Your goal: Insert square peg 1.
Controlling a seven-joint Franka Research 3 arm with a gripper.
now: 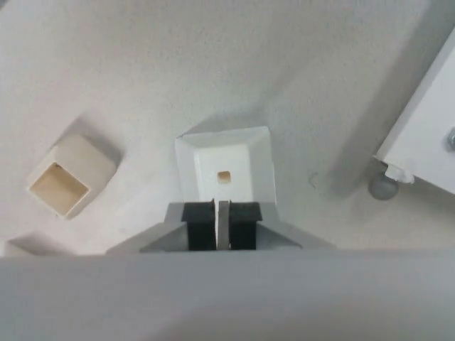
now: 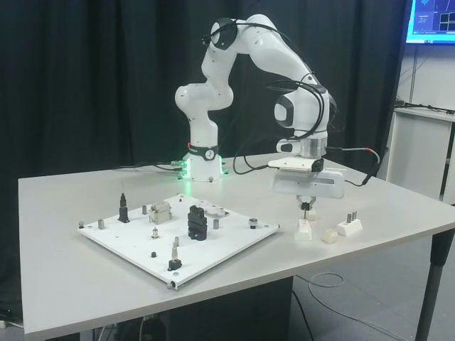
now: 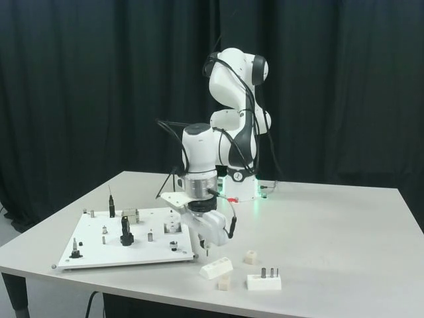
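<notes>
Gripper [image 1: 222,226] w/ fingers nearly together, pinching a thin peg [image 1: 223,224] upright, hanging just above a white holder [image 1: 225,169] that has 1 small square hole. In the room views the gripper [image 2: 306,206] is off the board's [image 2: 178,240] edge, over the grey table [image 2: 85,284]. Near the holder sits a hollow cube [image 1: 70,175]; a block w/ 2 pegs [image 3: 264,281] is beside it.

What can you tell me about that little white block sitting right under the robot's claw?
The white block is a small holder that looks like plastic, with sloping sides and a flat top bearing one small square hole. It stands upright on the grey table, apart from the neighbouring holders. The end effector hangs just above it, gripping a thin peg; nothing else touches the block.
</notes>
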